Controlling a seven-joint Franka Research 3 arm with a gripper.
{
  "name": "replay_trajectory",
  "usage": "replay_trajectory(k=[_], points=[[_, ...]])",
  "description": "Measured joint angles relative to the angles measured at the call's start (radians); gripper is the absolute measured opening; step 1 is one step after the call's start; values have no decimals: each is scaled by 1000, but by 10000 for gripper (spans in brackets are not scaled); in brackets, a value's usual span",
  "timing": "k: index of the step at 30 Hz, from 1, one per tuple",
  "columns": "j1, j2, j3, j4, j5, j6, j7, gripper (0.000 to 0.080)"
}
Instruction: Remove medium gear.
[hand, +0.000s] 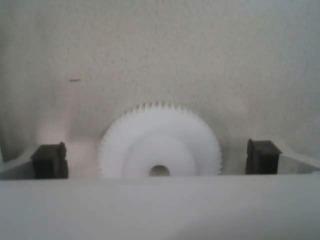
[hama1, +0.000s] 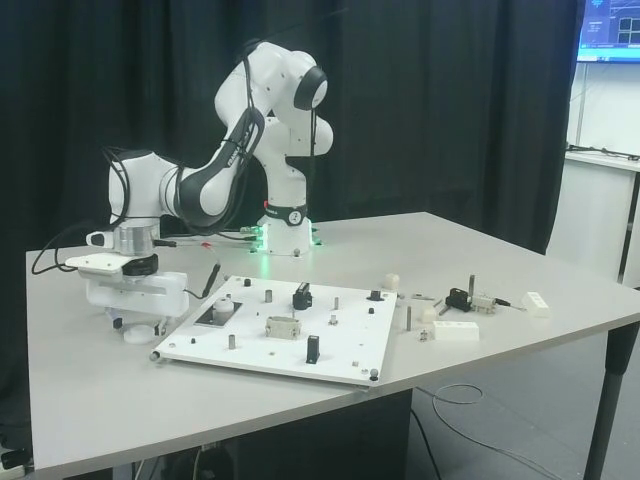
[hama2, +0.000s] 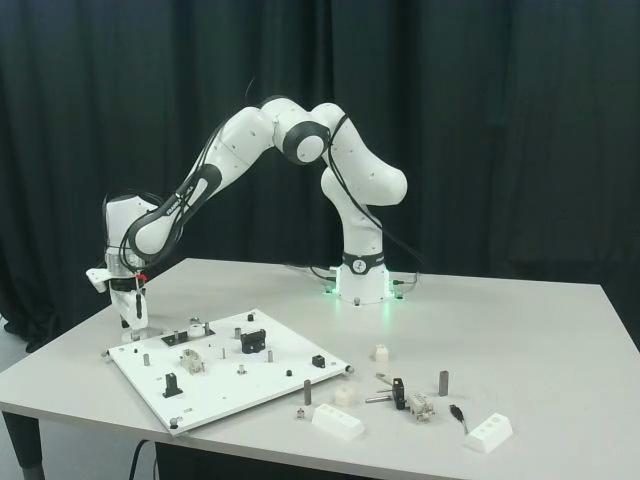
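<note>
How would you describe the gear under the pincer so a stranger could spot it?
Find the white board on the grey table; the pincer hangs just off its edge. Under it the white gear lies flat on the table, a toothed disc with a centre hole, unlike the blocks and pegs elsewhere.

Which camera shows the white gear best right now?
The wrist view: the gear lies on the grey table, teeth and centre hole plain, between the open claw. The first room view shows only a small disc; in the second it cannot be made out.
</note>
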Motion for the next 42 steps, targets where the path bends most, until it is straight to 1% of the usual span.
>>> replay_trajectory(k=[12,33,42], points=[[-12,0,-7,27,0,-44,-5,799],[-15,0,-12,46,0,-71,-9,800],[-14,-2,-20,71,-1,-117,-9,800]])
